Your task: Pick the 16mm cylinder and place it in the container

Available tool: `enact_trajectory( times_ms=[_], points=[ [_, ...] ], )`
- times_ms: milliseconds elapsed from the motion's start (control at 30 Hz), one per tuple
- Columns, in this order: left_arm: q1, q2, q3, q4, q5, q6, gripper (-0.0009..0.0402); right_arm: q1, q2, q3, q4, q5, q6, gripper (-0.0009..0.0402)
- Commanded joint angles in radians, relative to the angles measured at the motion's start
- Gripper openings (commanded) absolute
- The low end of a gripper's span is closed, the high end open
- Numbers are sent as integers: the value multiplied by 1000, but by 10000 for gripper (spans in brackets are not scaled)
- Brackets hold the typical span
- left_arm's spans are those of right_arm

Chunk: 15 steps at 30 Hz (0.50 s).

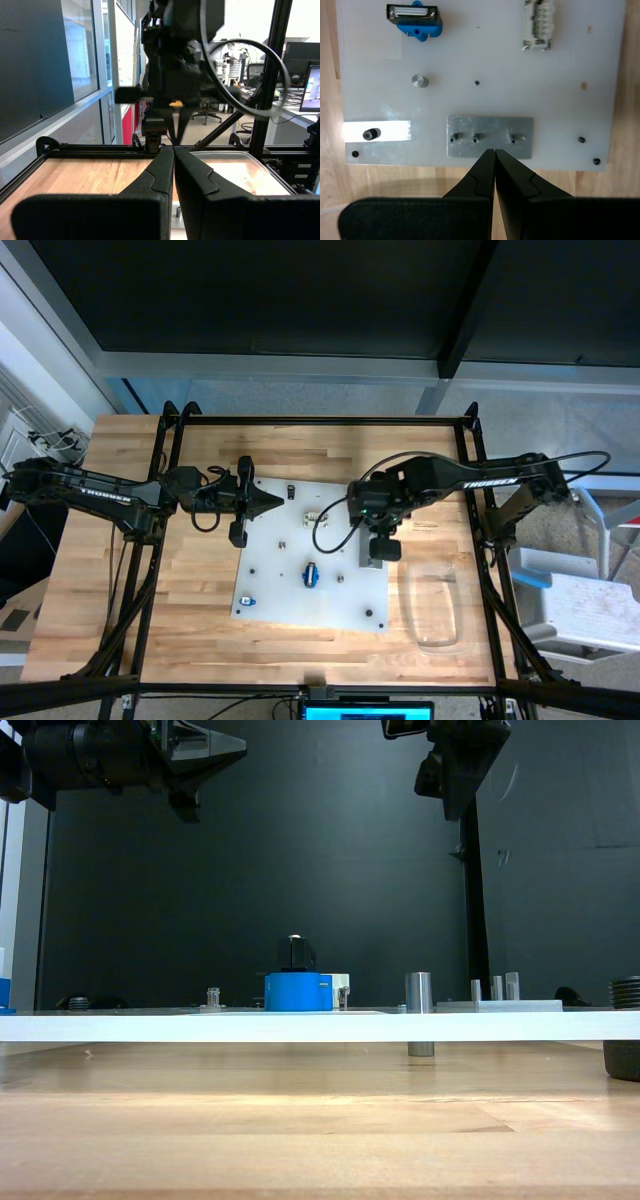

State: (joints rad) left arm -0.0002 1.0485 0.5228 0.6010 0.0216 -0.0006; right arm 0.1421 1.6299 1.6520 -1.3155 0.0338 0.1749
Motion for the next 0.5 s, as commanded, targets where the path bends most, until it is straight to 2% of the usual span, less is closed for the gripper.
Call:
enact_trajectory(
  times_ms=[33,500],
  points=[
    [0,0,0,0,0,0,0,29,47,5,1,1,4,0],
    [0,0,0,0,0,0,0,95,169,5,68,1,59,2]
  ],
)
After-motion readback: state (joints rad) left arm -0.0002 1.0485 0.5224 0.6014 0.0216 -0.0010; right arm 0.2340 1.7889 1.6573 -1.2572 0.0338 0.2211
